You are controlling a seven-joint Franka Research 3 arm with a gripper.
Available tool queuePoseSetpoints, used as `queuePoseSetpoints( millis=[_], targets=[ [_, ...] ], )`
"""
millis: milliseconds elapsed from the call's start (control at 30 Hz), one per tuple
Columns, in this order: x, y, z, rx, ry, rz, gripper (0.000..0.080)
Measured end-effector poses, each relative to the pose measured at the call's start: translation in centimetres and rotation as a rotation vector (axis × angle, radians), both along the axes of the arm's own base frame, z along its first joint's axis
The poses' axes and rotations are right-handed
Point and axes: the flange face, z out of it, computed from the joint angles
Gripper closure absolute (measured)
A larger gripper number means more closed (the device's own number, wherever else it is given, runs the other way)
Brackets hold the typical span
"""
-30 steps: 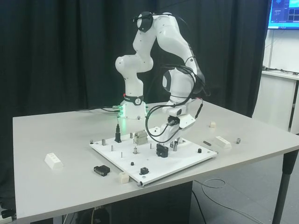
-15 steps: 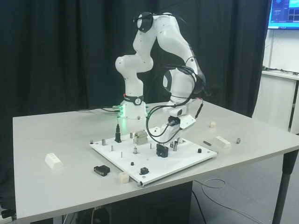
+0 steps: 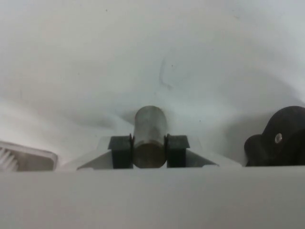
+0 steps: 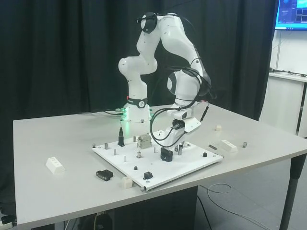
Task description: Remove round peg 4.
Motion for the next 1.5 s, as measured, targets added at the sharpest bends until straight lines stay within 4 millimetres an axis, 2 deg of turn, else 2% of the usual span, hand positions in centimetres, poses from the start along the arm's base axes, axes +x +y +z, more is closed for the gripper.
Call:
queuePoseSetpoints(
  millis=[1500],
  targets=[
    [-0.28,-0.22,-0.01,0.015,-0.015,0.01,0.0653]
  ],
)
